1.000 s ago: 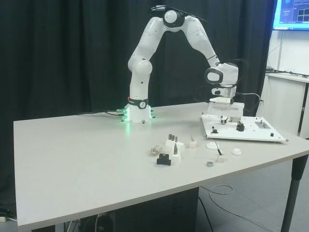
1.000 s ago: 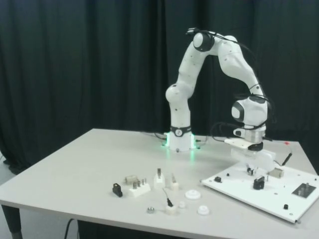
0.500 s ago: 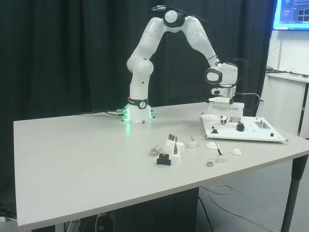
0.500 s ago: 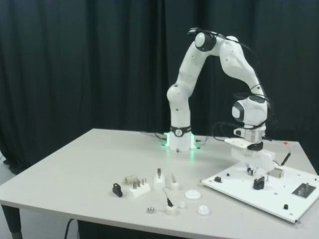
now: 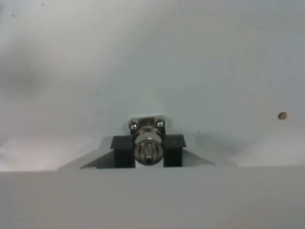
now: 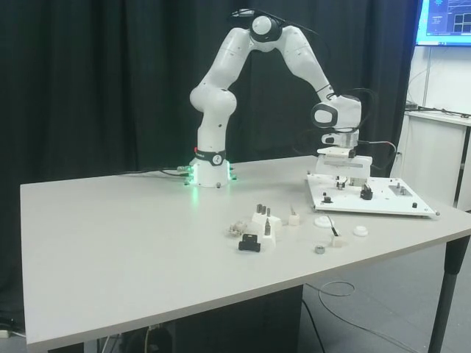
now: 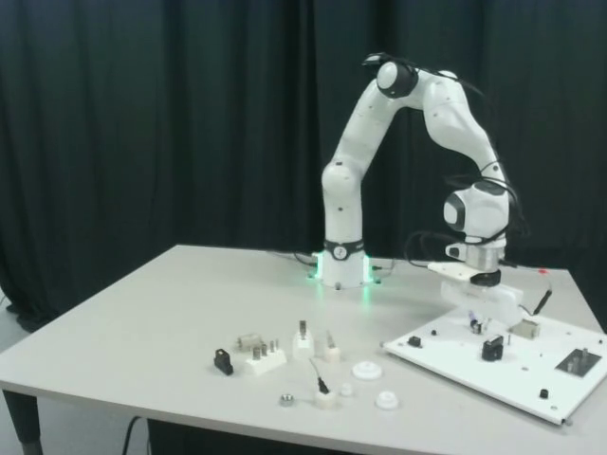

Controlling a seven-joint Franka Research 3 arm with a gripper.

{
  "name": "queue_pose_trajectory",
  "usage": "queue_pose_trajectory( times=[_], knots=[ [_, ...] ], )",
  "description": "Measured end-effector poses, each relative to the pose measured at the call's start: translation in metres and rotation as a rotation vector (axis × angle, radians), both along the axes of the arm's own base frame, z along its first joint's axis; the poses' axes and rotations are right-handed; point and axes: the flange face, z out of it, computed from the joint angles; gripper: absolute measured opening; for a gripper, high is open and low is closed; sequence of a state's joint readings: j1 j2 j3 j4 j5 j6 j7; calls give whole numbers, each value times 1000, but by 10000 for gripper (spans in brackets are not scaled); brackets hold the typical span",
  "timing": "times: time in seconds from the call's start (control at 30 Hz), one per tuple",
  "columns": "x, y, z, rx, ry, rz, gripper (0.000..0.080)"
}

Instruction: Insert BNC.

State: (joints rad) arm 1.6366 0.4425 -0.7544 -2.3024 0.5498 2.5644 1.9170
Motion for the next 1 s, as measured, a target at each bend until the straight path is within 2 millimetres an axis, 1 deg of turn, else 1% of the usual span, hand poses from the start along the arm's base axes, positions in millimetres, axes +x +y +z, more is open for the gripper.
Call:
queue_pose_trajectory(
  times=[1.0],
  knots=[
    [-4, -4, -1, 26, -20, -60, 125]
  ],
)
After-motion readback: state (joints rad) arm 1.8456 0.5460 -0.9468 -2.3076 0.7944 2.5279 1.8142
